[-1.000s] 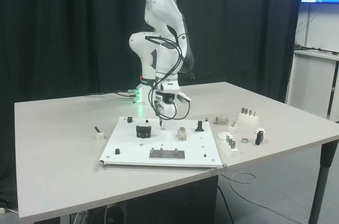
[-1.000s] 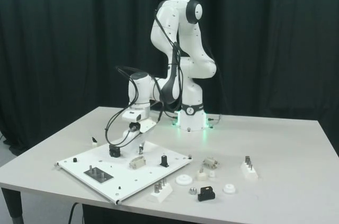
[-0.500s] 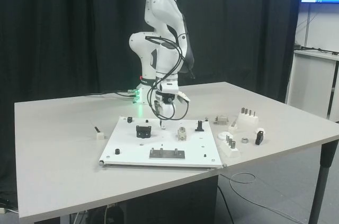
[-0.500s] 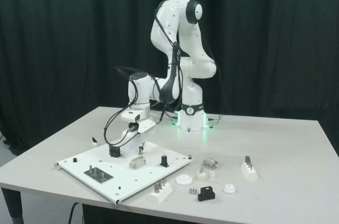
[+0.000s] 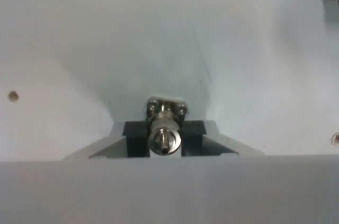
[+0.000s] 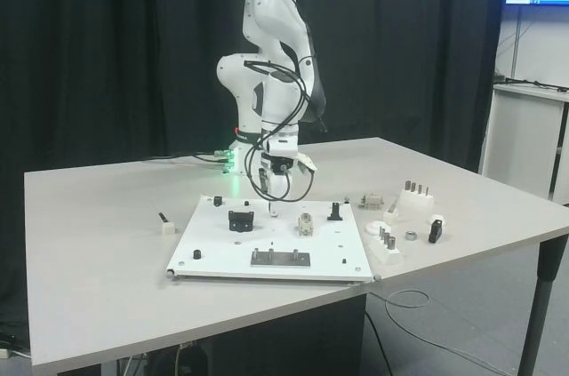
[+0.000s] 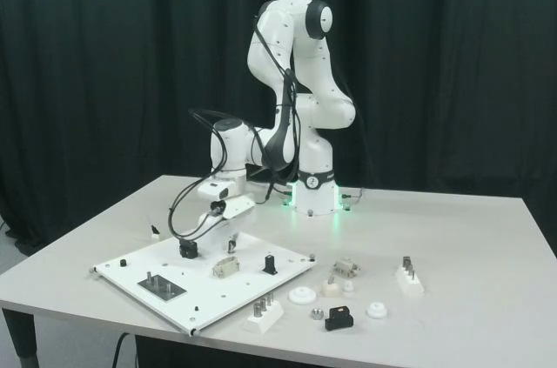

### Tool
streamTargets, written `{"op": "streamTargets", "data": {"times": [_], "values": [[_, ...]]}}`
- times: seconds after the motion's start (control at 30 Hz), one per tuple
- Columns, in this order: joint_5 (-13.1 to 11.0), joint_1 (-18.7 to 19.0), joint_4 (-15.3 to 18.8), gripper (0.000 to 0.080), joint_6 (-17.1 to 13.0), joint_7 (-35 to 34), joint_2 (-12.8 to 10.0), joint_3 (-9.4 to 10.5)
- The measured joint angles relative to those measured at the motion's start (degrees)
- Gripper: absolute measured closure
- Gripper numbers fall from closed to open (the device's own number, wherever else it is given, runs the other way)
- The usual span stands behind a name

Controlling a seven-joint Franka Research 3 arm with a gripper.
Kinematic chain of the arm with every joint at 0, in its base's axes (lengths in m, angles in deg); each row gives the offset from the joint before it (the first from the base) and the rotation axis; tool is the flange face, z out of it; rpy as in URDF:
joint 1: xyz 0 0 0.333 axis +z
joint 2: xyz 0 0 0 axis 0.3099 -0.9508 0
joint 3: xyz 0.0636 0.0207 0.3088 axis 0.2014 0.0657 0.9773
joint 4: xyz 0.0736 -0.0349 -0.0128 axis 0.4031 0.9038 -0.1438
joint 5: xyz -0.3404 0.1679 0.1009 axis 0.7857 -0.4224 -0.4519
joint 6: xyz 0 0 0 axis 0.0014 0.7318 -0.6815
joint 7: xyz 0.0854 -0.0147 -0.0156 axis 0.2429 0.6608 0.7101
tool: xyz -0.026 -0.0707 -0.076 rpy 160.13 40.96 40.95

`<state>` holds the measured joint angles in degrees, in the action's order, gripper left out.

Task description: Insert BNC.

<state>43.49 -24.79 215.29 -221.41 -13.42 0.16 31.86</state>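
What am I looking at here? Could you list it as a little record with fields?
arm: white robot arm bolted on a grey table
gripper: gripper low over the white board
BNC connector: BNC connector between the fingers, standing on the board
board parts: black bracket, metal block
beside the board: white pin stands

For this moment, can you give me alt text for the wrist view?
A small metal connector stands upright on a square screwed base on a white board, seen end on from above between the two gripper fingers. The gripper body fills the near edge of the picture as a blurred grey band.
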Motion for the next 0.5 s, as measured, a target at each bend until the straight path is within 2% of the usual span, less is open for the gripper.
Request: {"op": "streamTargets", "data": {"times": [0.5], "values": [[0.00,0.00,0.00,0.0678,0.17,-6.76,0.05,-0.01]]}}
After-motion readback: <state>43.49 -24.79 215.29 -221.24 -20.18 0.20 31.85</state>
